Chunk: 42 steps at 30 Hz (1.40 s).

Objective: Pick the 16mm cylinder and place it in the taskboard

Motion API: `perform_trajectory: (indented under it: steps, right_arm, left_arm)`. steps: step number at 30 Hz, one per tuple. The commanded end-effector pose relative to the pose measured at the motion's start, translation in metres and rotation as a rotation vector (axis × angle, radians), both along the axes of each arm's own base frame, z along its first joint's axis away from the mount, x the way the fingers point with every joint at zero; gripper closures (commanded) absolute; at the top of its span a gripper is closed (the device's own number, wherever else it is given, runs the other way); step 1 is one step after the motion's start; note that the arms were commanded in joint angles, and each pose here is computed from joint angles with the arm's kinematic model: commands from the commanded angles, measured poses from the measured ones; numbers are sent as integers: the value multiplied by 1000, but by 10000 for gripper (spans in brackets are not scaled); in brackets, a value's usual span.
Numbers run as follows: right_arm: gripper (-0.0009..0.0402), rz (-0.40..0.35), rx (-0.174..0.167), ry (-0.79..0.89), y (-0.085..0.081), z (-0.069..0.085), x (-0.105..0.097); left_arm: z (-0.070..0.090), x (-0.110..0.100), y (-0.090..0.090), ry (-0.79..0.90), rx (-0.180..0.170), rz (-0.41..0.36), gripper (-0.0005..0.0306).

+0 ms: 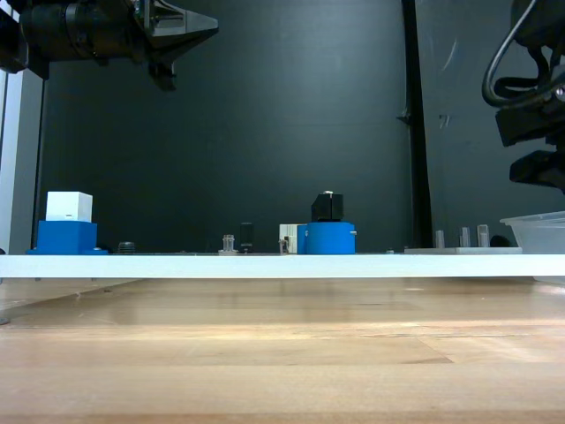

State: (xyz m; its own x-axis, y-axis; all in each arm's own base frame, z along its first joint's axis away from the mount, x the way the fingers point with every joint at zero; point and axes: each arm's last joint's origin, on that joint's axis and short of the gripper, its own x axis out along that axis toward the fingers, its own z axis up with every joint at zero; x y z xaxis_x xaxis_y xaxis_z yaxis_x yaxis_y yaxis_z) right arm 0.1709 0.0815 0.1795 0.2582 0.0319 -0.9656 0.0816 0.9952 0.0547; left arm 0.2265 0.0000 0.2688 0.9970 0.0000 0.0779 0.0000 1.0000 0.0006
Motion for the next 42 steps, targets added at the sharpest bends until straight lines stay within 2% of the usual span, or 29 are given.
perform_trajectory:
  steps: [1, 8, 20, 24, 36, 42]
  right_arm:
    - [386, 2, -4, 5, 0, 9, 1]
    - [386, 9, -17, 27, 1, 32, 3]
    - [386, 36, -41, 61, 2, 81, 8]
    - [386, 38, -43, 63, 3, 92, 9]
    - [386, 27, -45, 70, 0, 93, 9]
    - [386, 29, -50, 68, -1, 87, 20]
  left_arm:
    - [0, 0, 0, 0, 0, 0, 300]
    - [0, 0, 0, -1, 0, 0, 300]
    - [0, 0, 0, 0, 0, 0, 300]
    - [0, 0, 0, -1, 0, 0, 300]
    - [0, 0, 0, -1, 0, 0, 300]
    - [0, 0, 0, -1, 0, 0, 300]
